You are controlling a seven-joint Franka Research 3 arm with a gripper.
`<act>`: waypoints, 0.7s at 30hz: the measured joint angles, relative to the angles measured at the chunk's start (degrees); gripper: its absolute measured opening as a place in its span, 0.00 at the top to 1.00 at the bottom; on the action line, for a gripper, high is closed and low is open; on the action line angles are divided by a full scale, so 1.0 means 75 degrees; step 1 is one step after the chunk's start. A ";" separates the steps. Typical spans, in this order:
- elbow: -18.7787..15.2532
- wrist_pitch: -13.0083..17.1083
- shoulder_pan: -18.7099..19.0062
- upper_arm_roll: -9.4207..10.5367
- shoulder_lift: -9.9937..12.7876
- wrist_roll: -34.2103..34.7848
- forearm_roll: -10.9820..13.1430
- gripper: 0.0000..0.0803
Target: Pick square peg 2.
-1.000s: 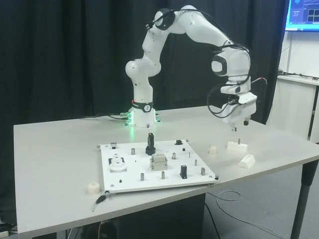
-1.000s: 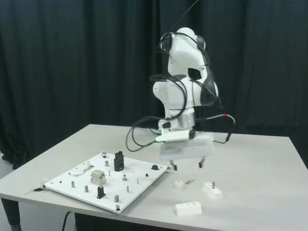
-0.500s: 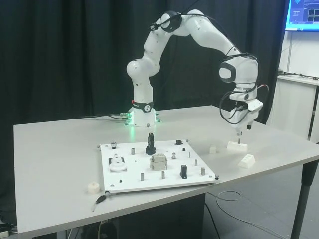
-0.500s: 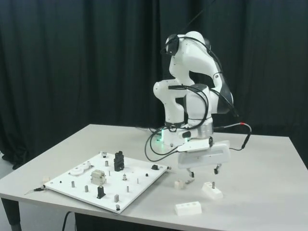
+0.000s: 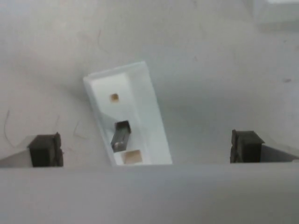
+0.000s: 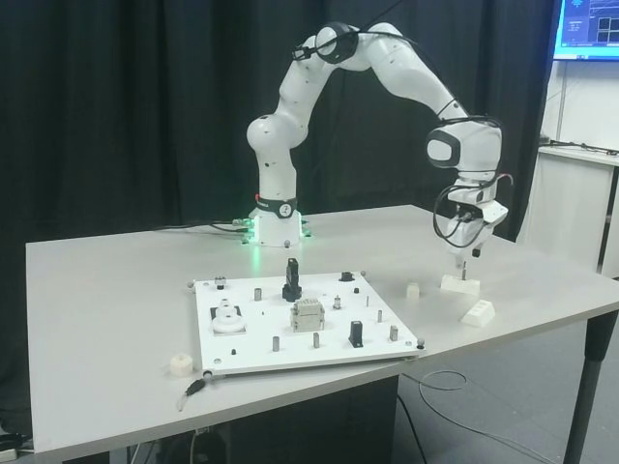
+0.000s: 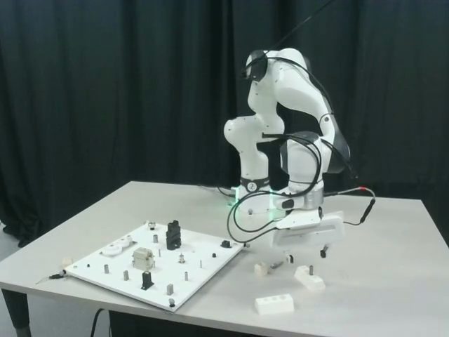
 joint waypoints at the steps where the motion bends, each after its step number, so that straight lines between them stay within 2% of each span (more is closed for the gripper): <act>1: -0.0047 0.0042 0.0031 0.0000 0.0000 -0.0002 -0.0034 0.00; 21: -0.0650 0.0768 0.0475 0.0008 0.0000 -0.0469 -0.0326 0.00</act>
